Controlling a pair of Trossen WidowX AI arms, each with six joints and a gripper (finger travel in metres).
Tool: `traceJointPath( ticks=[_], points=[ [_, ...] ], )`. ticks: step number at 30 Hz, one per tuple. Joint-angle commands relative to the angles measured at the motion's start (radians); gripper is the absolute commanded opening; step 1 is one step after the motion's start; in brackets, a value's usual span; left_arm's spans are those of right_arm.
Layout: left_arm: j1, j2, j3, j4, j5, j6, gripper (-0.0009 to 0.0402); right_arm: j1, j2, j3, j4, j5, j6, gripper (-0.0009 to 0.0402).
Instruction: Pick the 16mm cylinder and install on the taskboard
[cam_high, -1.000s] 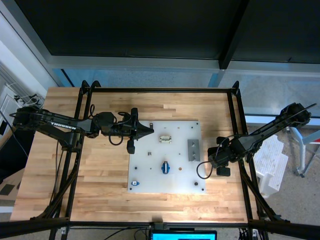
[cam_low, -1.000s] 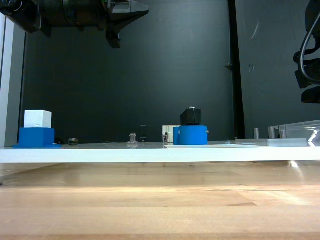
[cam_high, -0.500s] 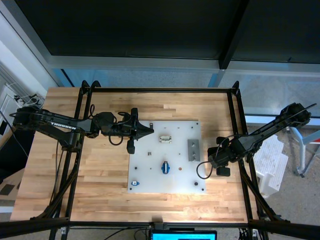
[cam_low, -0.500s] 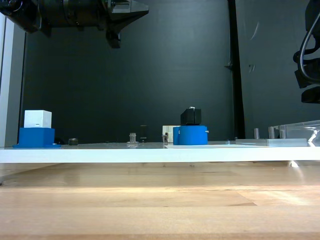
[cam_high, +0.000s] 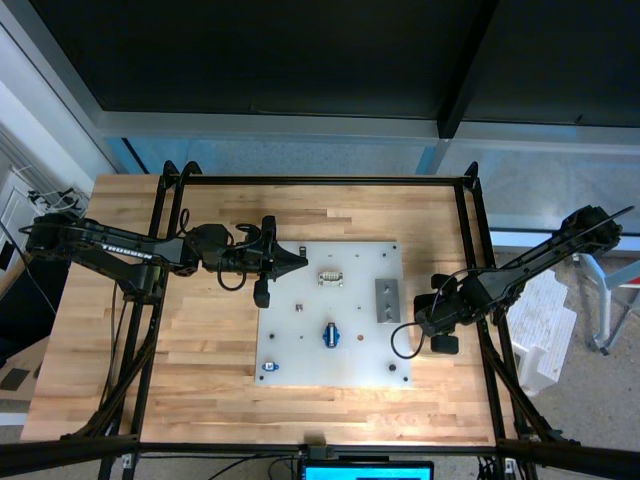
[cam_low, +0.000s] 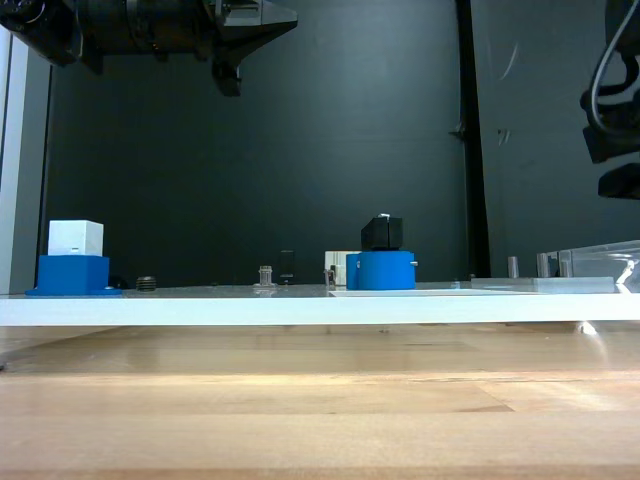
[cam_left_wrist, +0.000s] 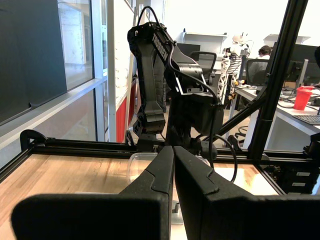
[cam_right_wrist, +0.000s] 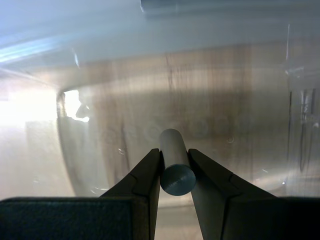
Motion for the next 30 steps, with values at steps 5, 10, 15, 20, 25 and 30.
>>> traceJointPath(
  ticks=[5, 10, 15, 20, 25, 30],
  points=[
    [0.0, 0.0, 0.0, 0.0, 0.0, 0.0, 0.0, 0.0, 0.0, 0.069, -0.066, -0.001, 0.011, 0.0004],
    [0.0, 0.0, 0.0, 0.0, 0.0, 0.0, 0.0, 0.0, 0.0, 0.134, -0.139, -0.027, 0.011, 0.0004],
    [0.0, 0.0, 0.0, 0.0, 0.0, 0.0, 0.0, 0.0, 0.0, 0.205, -0.203, -0.063, 0.012, 0.0004],
    [0.0, 0.0, 0.0, 0.0, 0.0, 0.0, 0.0, 0.0, 0.002, 0.253, -0.251, -0.07, 0.013, 0.0004],
    [0.0, 0.0, 0.0, 0.0, 0.0, 0.0, 0.0, -0.001, 0.024, 0.291, -0.284, -0.079, 0.013, 0.0004],
    [0.0, 0.0, 0.0, 0.0, 0.0, 0.0, 0.0, 0.0, 0.06, 0.338, -0.29, -0.077, 0.013, 0.0004]
  ],
)
